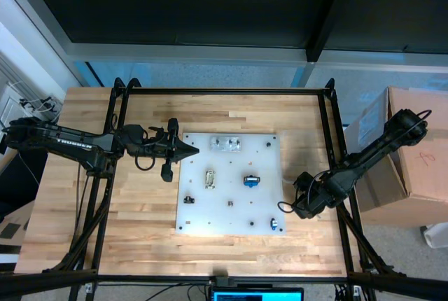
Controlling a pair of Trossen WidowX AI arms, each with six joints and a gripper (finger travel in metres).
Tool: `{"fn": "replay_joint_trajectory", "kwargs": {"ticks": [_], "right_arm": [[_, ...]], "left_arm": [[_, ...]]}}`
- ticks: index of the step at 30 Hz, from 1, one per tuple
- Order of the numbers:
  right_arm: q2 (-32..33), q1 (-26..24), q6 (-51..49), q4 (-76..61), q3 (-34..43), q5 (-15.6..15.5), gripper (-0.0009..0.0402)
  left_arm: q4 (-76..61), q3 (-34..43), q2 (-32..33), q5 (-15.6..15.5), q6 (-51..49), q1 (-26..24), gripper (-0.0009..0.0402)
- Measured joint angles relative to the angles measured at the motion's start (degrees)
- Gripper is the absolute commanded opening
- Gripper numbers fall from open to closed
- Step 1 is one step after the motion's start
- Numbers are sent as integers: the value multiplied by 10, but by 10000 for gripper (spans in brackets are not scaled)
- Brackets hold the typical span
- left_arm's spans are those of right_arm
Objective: Remove the RJ45 connector from the taskboard and place in the container
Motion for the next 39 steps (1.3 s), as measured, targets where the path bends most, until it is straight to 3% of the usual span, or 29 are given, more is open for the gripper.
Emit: {"fn": "replay_joint_trajectory", "kwargs": {"ticks": [6, 15, 25, 32, 39], "right_arm": [[1, 0, -7, -3, 2, 0, -1], [2, 0, -23, 5, 29, -2, 6], [-32, -19, -86, -161, 144, 1, 0], [-60, -76, -160, -190, 186, 16, 0], [-96, -194, -292, -192, 181, 18, 0]], "left_arm": [[0, 0, 0, 0, 0, 0, 0], [0, 0, 0, 0, 0, 0, 0], [0, 0, 0, 0, 0, 0, 0], [0, 0, 0, 0, 0, 0, 0], [0, 0, 0, 0, 0, 0, 0]]}}
